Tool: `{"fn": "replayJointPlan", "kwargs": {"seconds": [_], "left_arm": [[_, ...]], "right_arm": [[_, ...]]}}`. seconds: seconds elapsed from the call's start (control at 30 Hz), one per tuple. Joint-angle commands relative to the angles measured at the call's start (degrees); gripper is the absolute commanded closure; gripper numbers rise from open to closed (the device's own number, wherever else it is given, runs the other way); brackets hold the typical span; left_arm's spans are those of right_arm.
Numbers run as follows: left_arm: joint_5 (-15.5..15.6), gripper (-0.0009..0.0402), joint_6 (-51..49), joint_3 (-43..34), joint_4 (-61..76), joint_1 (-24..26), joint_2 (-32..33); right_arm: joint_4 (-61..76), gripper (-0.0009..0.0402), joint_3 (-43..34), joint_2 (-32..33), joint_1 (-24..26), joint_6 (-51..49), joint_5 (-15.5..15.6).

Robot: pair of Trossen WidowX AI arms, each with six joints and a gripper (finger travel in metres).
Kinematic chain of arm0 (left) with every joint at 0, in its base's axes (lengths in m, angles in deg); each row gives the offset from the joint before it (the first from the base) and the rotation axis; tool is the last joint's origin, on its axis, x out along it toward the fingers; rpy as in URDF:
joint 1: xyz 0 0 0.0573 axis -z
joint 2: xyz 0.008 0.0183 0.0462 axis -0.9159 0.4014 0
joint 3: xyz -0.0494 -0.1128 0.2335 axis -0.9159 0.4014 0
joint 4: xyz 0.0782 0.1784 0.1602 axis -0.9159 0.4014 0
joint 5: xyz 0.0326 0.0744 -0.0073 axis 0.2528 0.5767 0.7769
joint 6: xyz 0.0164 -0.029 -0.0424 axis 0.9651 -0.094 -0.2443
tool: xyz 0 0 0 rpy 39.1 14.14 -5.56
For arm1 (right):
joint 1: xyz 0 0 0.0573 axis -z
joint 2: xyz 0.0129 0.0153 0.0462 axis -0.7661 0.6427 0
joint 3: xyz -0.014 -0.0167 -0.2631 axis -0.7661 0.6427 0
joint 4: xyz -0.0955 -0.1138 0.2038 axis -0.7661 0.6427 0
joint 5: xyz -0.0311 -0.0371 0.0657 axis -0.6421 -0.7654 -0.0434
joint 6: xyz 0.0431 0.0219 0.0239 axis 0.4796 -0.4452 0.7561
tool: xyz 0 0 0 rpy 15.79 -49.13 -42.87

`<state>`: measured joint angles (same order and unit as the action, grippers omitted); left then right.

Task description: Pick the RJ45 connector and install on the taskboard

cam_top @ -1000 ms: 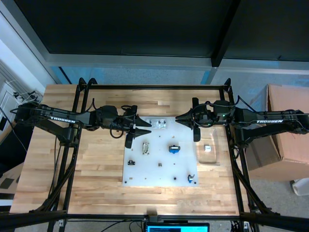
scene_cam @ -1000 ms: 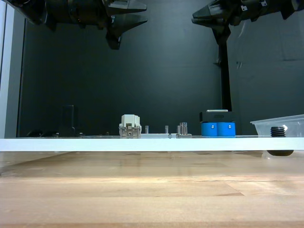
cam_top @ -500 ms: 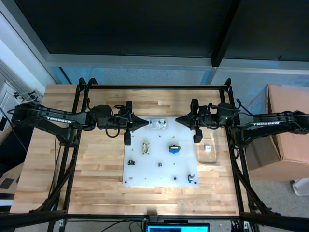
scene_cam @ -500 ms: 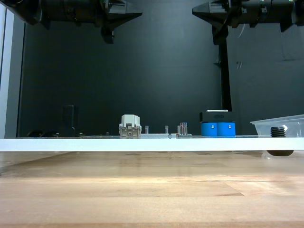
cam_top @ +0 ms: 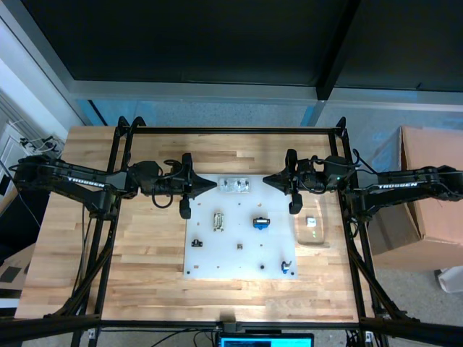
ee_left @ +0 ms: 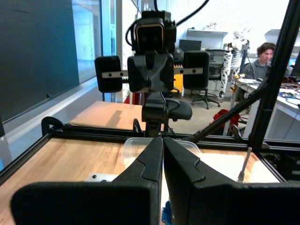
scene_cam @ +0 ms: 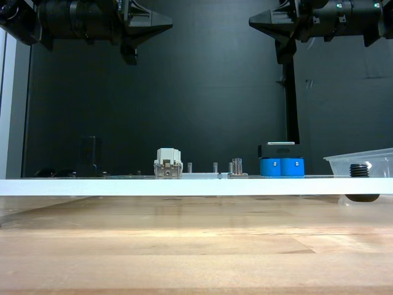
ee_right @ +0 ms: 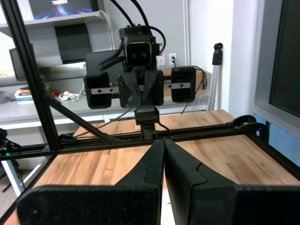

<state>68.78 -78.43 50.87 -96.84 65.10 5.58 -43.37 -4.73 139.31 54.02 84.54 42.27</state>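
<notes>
- left gripper (cam_top: 212, 185): high over the far left edge of the white board (cam_top: 206, 264), pointing inward. Fingers (ee_left: 150, 161) pressed together, nothing btwn them.
- right gripper (cam_top: 267, 179): high over the board's far right part, facing the left one, tips apart. Fingers (ee_right: 152, 161) closed tight, nothing held.
- RJ45 connector: neither gripper has it; you can't tell where it lies.
- blue jack (cam_top: 287, 268): at the board's near right corner. Top too small to read, so plugged or not can't be told.
- clear tray (cam_top: 319, 239): just beside the board's right edge, w/ white block (cam_top: 311, 222) inside. Low view shows a black ribbed piece (scene_cam: 361, 170) at the tray.
- Also on your board: pale housing (cam_top: 218, 220), blue part (cam_top: 260, 223) mid-board, metal piece (cam_top: 236, 186) at far edge, btwn the two tips in the high view.
- Around: black frame (cam_top: 231, 131) w/ a rail just right of the tray, cardboard box (cam_top: 427, 195) off the table's right, screen (cam_top: 264, 340) at near edge.
</notes>
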Motion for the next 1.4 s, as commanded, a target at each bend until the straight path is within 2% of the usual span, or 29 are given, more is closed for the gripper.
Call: {"fn": "replayJointPlan", "kwargs": {"seconds": [0.03,1.4], "left_arm": [[1.2,0.0394,-0.6,-0.1,0.2,-0.1,0.0],[0.8,0.0393,-1.8,-0.1,0.4,0.0,0.1]], "right_arm": [[0.0,0.0393,0.4,0.1,0.0,0.3,-0.4],[0.3,0.0393,0.7,0.0,0.0,0.5,0.1]]}}
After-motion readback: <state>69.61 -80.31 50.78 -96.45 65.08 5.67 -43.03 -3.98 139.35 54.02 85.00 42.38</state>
